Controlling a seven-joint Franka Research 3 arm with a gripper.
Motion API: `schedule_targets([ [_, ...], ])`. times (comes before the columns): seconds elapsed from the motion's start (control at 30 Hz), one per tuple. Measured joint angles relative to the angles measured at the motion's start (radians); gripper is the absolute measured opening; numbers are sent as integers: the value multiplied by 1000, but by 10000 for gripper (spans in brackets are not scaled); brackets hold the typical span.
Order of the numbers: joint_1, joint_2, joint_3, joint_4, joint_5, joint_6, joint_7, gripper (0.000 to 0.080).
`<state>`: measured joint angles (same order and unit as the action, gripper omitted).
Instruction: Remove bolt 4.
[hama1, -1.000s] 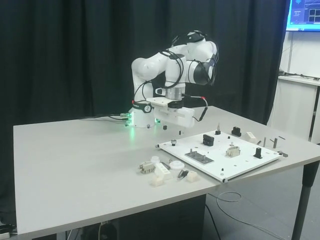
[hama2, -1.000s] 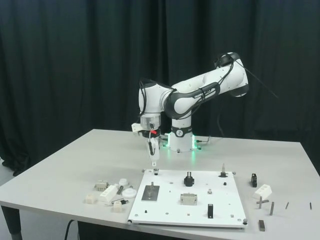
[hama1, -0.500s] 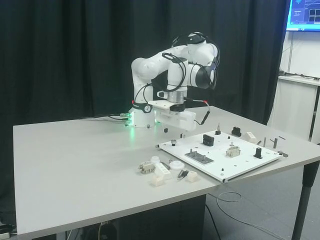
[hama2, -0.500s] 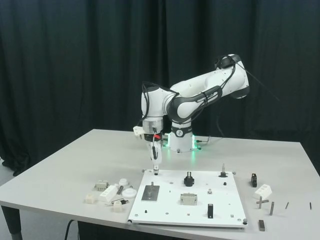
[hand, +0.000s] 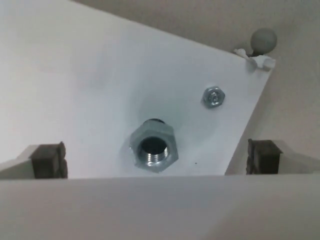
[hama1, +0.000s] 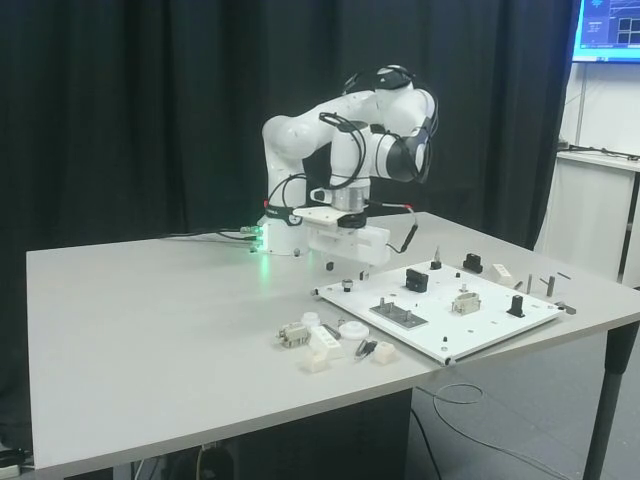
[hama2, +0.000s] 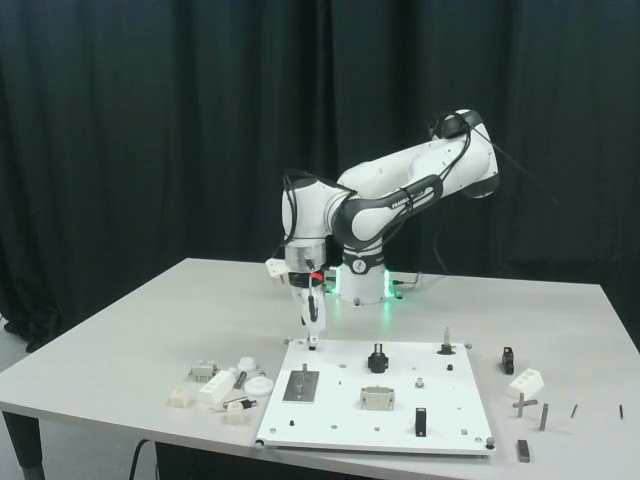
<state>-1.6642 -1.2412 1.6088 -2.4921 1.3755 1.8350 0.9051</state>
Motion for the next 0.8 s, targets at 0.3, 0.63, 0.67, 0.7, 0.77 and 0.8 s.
schedule_targets([
  [0.3, 0, -2, 29, -10, 20, 5, -23, 800],
  [0.63, 2, -5, 52, -11, 23, 26, -29, 800],
  [0.67, 2, -5, 53, -11, 23, 27, -29, 800],
  [0.7, 3, -6, 55, -11, 23, 28, -30, 800],
  [0.77, 4, -7, 57, -11, 23, 31, -30, 800],
  [0.8, 4, -7, 58, -11, 24, 33, -31, 800],
])
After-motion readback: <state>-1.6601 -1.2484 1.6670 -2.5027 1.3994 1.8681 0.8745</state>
